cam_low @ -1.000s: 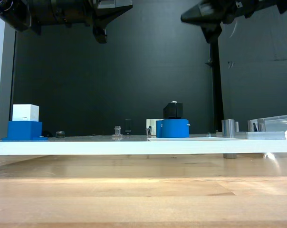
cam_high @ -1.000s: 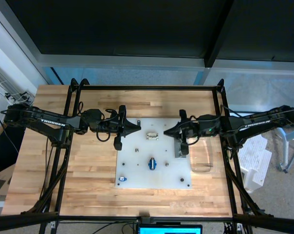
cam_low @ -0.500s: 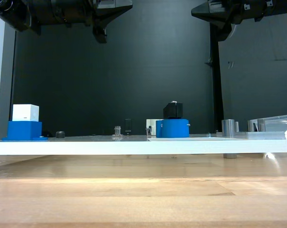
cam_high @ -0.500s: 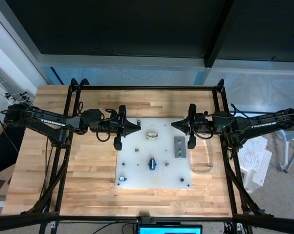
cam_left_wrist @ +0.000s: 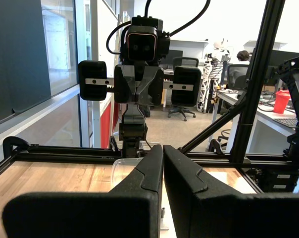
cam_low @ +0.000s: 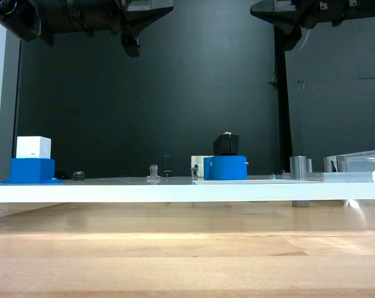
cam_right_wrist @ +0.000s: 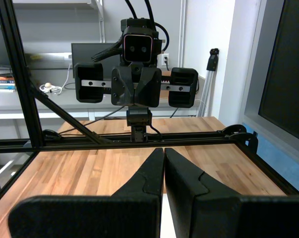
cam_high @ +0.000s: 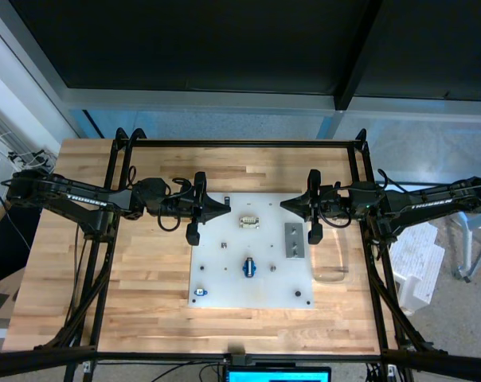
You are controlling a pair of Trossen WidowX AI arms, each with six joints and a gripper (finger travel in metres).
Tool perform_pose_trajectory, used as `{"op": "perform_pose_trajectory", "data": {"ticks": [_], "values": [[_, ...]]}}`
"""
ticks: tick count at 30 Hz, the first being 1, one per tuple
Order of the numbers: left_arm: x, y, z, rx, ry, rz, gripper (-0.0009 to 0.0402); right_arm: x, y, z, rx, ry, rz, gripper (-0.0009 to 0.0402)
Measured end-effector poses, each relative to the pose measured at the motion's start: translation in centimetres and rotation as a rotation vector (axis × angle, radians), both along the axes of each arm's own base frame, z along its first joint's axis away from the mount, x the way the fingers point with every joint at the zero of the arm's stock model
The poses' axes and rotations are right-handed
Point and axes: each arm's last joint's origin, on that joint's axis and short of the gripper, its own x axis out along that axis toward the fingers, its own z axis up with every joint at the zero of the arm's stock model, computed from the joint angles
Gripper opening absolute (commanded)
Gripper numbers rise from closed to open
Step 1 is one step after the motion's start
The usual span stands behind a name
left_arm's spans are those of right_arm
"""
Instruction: Pick the 16mm cylinder and install on the taskboard
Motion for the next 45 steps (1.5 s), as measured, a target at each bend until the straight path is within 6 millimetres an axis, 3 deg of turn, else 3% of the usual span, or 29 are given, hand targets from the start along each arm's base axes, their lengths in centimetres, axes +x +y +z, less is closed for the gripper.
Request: {"op": "perform_pose_trajectory", "data": {"ticks": [45], "values": [[0.01, 0.0, -0.01, 0.0, 0.0, 0.0, 0.0, 0.01, 0.01, -0.01, 0.001, 0.0, 0.0, 0.0]]}}
